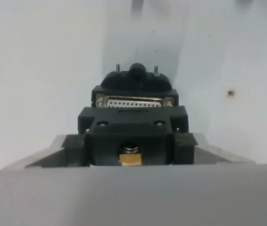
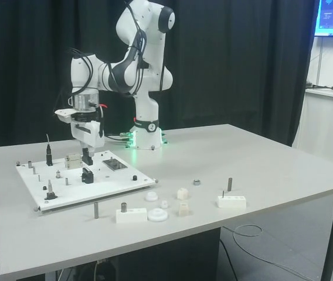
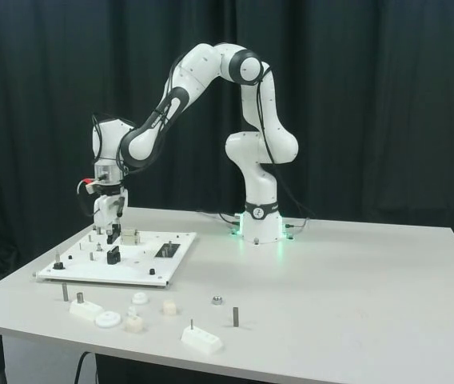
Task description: Insert D-SUB.
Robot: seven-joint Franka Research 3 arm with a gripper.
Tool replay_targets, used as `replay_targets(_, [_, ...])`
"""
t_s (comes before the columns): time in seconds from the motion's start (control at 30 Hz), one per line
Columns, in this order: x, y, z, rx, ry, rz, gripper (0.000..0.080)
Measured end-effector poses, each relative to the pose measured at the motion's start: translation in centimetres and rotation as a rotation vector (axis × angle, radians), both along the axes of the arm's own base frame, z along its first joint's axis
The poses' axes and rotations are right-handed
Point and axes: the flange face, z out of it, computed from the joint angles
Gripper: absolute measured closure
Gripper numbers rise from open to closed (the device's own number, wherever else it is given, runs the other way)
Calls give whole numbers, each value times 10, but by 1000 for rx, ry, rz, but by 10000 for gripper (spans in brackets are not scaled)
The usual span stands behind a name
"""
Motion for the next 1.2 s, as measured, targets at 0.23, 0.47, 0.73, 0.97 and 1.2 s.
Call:
replay_targets(0.23, [-3, 1, -3, 9, -8, 2, 423])
replay_targets(0.47, [-3, 1, -4, 11, -8, 0, 423])
replay_targets(0.73, [-4, 1, -7, 7, -5, -3, 423])
replay_targets(0.97, [-5, 2, -11, 0, -9, -9, 423])
replay_targets(1.2, [-5, 4, -14, -7, -18, -17, 423])
